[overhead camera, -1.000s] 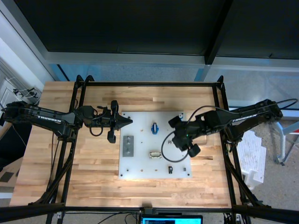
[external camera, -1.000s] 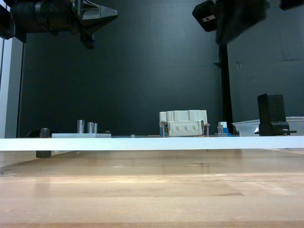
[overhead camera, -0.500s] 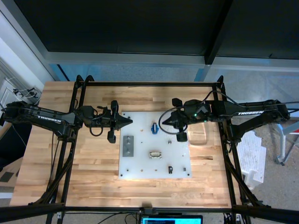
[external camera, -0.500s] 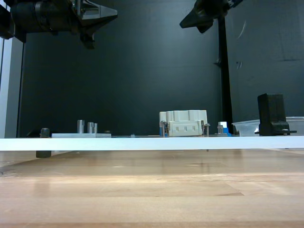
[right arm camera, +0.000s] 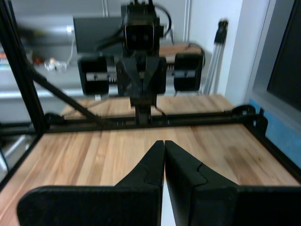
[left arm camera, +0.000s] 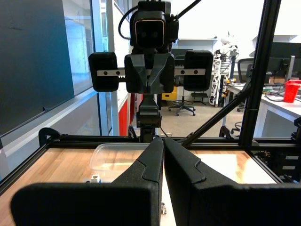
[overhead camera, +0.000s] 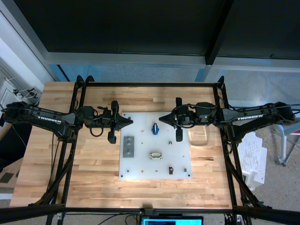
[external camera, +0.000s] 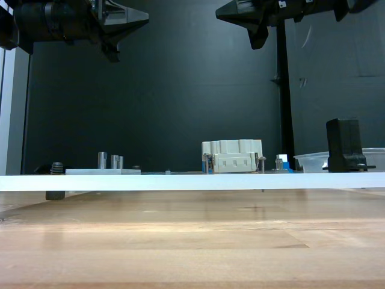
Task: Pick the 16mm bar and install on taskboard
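The taskboard (overhead camera: 140, 164) is a white square plate lying on the wooden table, seen edge-on in the low view (external camera: 180, 182). It carries a grey metal block (overhead camera: 128, 146) with short pegs (external camera: 103, 160), a blue part (overhead camera: 155, 128) and a white connector (overhead camera: 156, 155). No 16mm bar shows in any view. My left gripper (overhead camera: 130, 122) hangs high over the board's far left corner, shut and empty (left arm camera: 163, 139). My right gripper (overhead camera: 162, 119) hovers high over the board's far edge, pointing left at the other gripper, shut and empty (right arm camera: 164, 141).
A clear plastic container (overhead camera: 199, 136) sits just off the board's right edge. A small black block (external camera: 344, 144) stands near the board's front right. Black frame rails (overhead camera: 150, 85) run around the table. Both grippers are well above the board (external camera: 146, 16).
The right arm rose from low over the board's right side, swung round and now points level to the left. The left arm has not moved.
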### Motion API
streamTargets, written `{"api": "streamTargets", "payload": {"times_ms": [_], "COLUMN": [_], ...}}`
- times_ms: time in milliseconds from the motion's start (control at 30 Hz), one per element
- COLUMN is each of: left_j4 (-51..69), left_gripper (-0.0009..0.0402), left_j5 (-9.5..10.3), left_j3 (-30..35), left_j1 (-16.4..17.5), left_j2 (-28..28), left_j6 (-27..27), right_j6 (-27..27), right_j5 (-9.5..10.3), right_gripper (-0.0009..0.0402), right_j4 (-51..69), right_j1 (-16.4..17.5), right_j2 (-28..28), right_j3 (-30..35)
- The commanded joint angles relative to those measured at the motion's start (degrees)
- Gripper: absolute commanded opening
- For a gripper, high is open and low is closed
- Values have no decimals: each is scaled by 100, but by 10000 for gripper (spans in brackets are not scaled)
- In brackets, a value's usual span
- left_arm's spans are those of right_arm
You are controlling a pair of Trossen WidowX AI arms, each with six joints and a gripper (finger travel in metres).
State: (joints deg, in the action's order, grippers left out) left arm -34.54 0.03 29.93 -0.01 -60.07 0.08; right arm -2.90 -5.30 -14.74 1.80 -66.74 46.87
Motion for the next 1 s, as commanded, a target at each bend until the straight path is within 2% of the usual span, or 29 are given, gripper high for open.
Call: {"api": "streamTargets", "payload": {"times_ms": [33, 400, 1000], "left_j4": [0, 0, 0], "left_gripper": [0, 0, 0], "left_j5": [-2, -2, -2], "left_j3": [2, 2, 2], "left_j1": [0, 2, 0], "left_j2": [-2, -2, -2], "left_j6": [-2, -2, -2], "right_j6": [-116, -474, -476], "right_j5": [-76, -70, -52], "right_gripper": [0, 0, 0], "right_j4": [-540, -1364, -1314], "right_j1": [0, -4, -4], "right_j2": [-9, 20, 66], "right_j3": [-216, -780, -822]}}
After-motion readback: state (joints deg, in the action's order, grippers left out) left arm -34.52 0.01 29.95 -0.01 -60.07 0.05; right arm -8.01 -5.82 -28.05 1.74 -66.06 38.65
